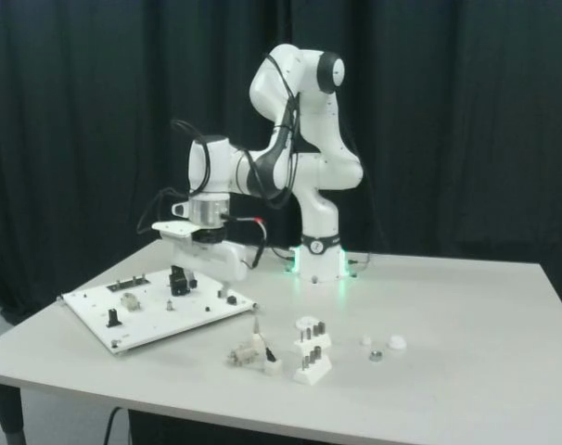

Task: Pick waterproof.

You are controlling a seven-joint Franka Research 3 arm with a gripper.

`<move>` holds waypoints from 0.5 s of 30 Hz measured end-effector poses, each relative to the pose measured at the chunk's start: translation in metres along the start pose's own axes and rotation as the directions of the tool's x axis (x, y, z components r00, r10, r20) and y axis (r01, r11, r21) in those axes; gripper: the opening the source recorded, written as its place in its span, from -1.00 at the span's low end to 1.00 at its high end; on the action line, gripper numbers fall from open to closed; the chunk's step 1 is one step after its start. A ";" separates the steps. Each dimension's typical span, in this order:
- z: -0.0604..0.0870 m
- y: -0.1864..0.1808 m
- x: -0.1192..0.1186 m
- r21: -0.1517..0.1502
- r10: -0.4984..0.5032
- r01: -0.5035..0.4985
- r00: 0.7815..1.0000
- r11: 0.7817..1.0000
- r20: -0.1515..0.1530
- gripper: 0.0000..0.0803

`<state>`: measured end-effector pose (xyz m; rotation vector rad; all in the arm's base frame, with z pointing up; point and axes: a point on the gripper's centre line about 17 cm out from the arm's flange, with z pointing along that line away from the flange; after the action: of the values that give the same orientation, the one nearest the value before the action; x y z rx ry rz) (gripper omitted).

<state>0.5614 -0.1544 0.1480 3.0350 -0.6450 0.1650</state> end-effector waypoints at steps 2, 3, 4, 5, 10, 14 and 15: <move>0.001 -0.004 -0.003 0.000 0.025 -0.025 1.000 1.000 0.008 0.99; 0.001 -0.006 -0.005 -0.001 0.035 -0.035 0.999 0.999 0.014 0.99; 0.002 -0.009 -0.007 -0.001 0.044 -0.044 0.999 0.999 0.020 0.99; 0.002 -0.012 -0.009 -0.001 0.051 -0.051 0.998 0.999 0.025 0.99; 0.005 -0.033 -0.019 0.009 0.098 -0.099 0.994 0.995 0.049 0.99; 0.009 -0.050 -0.025 0.012 0.153 -0.154 0.986 0.988 0.059 0.99; 0.010 -0.053 -0.026 0.011 0.169 -0.170 0.984 0.985 0.060 0.99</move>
<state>0.5604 -0.0956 0.1342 3.0082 -0.9115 0.0864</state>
